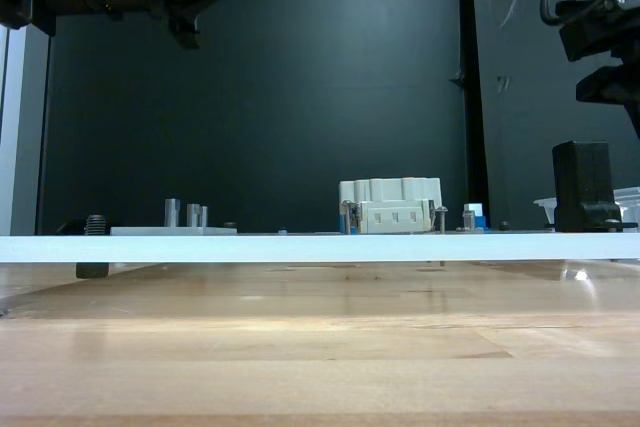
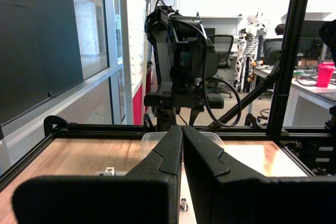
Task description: Pick the HAN10E connector and install on the hub
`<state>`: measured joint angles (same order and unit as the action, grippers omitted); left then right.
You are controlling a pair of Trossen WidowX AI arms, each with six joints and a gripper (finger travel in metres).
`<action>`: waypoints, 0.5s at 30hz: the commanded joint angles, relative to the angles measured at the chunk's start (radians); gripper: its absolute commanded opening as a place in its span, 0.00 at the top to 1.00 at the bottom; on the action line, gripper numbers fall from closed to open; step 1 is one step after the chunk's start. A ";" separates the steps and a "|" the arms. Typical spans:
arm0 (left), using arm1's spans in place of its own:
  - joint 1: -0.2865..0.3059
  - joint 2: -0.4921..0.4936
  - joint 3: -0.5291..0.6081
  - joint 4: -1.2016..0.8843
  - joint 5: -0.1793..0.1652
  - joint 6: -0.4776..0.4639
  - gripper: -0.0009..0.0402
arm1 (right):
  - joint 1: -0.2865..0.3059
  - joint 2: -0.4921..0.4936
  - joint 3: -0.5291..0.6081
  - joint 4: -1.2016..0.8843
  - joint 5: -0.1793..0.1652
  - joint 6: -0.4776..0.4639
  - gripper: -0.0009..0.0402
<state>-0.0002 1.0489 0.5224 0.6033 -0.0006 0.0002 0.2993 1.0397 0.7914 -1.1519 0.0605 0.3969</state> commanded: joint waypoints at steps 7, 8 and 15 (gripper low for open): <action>0.000 0.000 0.000 0.000 0.000 0.000 0.98 | 0.000 0.001 -0.034 0.010 0.000 0.027 0.42; 0.000 0.000 0.000 0.000 0.000 0.000 0.98 | 0.000 0.001 -0.035 0.013 0.000 0.030 0.40; 0.000 0.000 0.000 0.000 0.000 0.000 0.98 | 0.000 0.003 -0.038 0.016 0.000 0.042 0.34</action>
